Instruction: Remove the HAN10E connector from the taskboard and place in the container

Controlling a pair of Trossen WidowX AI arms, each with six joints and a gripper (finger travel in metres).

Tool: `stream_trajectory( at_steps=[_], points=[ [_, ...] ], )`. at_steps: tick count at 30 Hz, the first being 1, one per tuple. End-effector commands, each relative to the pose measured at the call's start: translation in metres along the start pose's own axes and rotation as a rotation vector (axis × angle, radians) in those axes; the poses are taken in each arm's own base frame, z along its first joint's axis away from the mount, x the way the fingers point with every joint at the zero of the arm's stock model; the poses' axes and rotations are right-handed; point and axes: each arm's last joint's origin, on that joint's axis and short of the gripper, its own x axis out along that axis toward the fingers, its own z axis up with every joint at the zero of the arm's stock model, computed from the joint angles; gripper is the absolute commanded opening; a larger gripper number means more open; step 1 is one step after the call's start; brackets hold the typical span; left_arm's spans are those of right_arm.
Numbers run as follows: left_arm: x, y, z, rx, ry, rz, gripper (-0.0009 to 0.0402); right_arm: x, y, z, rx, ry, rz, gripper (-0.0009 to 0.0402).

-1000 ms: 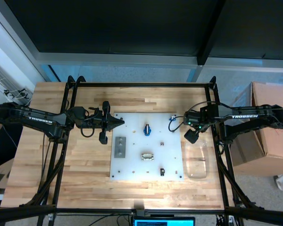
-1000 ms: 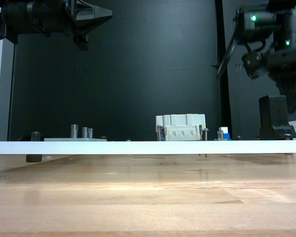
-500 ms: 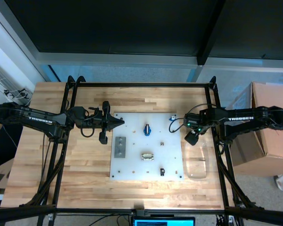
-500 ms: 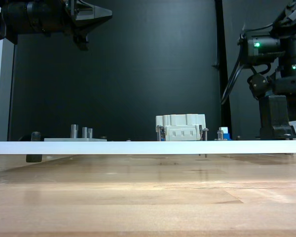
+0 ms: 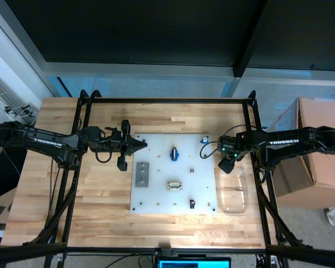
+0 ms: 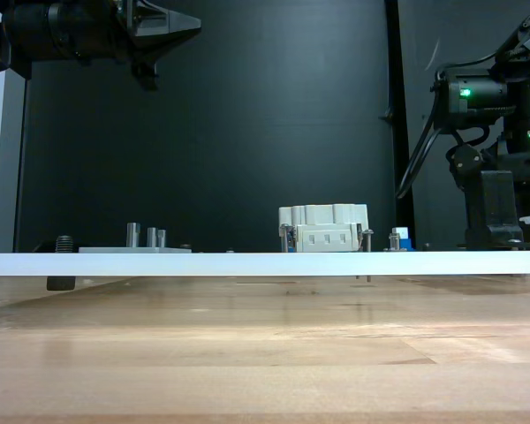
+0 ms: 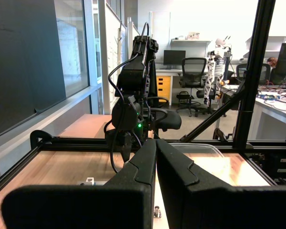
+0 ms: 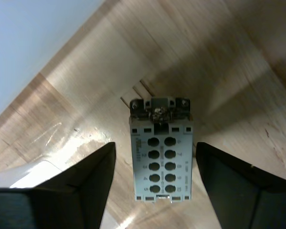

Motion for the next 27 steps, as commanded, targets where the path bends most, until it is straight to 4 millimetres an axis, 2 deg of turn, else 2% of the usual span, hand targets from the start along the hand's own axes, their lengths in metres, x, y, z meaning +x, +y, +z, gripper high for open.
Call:
stream_trajectory(
  at_steps=[1, 8, 13, 18, 27],
  points=[
    [0.0, 0.0, 0.0, 0.0, 0.0, 0.0, 0.0, 0.0, 0.0, 0.0, 0.001, -0.001, -0.003, 0.0177],
    [0.0, 0.0, 0.0, 0.0, 0.0, 0.0, 0.0, 0.0, 0.0, 0.0, 0.002, 0.0, -0.003, 0.008],
    [0.0, 0.0, 0.0, 0.0, 0.0, 0.0, 0.0, -0.002, 0.001, 0.001, 0.002, -0.002, -0.001, 0.0033],
    [0.0, 0.0, 0.0, 0.0, 0.0, 0.0, 0.0, -0.015, 0.005, 0.008, 0.001, -0.024, 0.012, 0.0016],
    [0.0, 0.0, 0.0, 0.0, 0.0, 0.0, 0.0, -0.056, 0.016, 0.024, 0.029, -0.07, 0.045, 0.0025]
  ],
)
